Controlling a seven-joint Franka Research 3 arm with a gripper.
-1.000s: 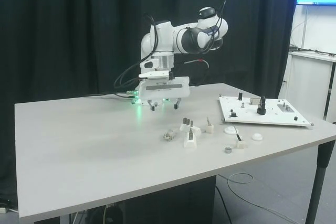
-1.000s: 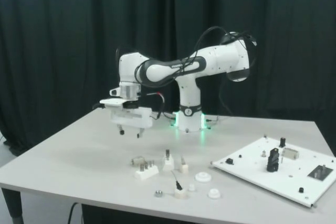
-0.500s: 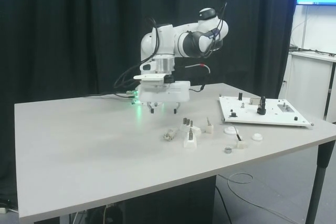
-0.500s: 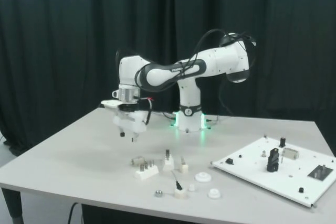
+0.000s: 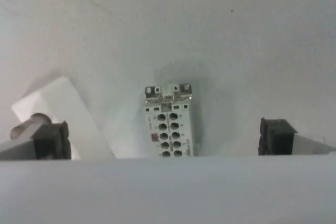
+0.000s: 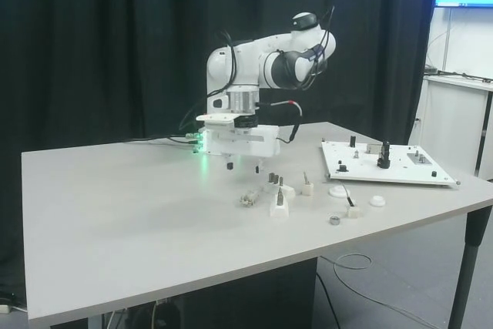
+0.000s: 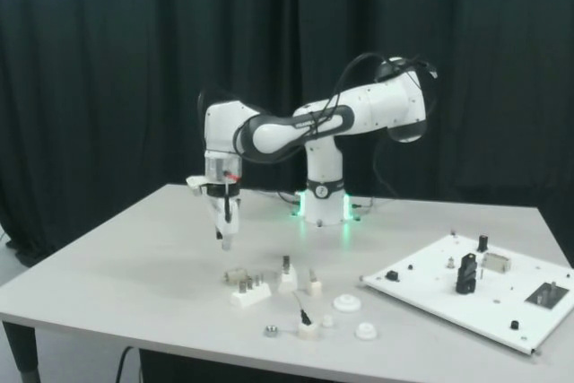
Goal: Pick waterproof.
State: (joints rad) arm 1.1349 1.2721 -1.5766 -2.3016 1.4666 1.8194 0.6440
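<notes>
Near front edge of the table [image 6: 115, 252]: bare grey surface, plenty of open room, nothing to snag on.

A bit further in, toward the right front corner: loose cluster of small parts. A metal ring [image 6: 335, 220], two white discs [image 6: 339, 190], several small white blocks with pins [image 6: 279, 199]. At the cluster's left end lies the waterproof connector [image 5: 169, 127], a small grey rectangular piece w/ rows of pin holes, flat on the table, clear of its neighbours on most sides; one white block [image 5: 63, 114] sits just beside it.

Right edge: white assembly board [image 6: 385, 166] w/ black fixtures, well apart from the pick spot, prob. the later destination.

Above the connector hangs the gripper [image 5: 163, 140]; fingers [image 5: 275, 136] spread wide, nothing between them, connector roughly centred in the gap per wrist view. Wide spread looks deliberate: gives margin for straddling the part's short sides. Gripper is above the table, not touching anything.

Judgement: approach phase, descent not yet done. Straight-down drop looks free; only risk is the finger on the white block's side clipping that block.

Far side: arm base w/ green light, cables trailing toward the back edge, black curtain behind.
</notes>
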